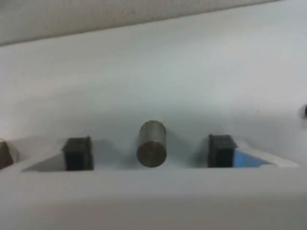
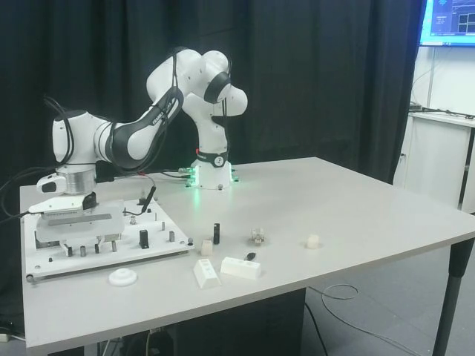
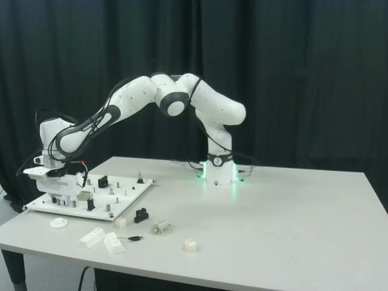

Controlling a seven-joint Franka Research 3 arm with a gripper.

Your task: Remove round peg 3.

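The gripper [image 1: 149,152] is open, its black fingers [image 1: 77,153] straddling the peg [image 1: 152,143] without touching, so a squeeze can grip it evenly. The peg stands upright in the white board [image 2: 159,248] on the table [image 2: 356,215], so a straight lift should free it.

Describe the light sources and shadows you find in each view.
First room view: a lit screen glows top right; green light marks the arm's base. Second room view: same green glow. Wrist view: soft grey shadows flank the round peg.
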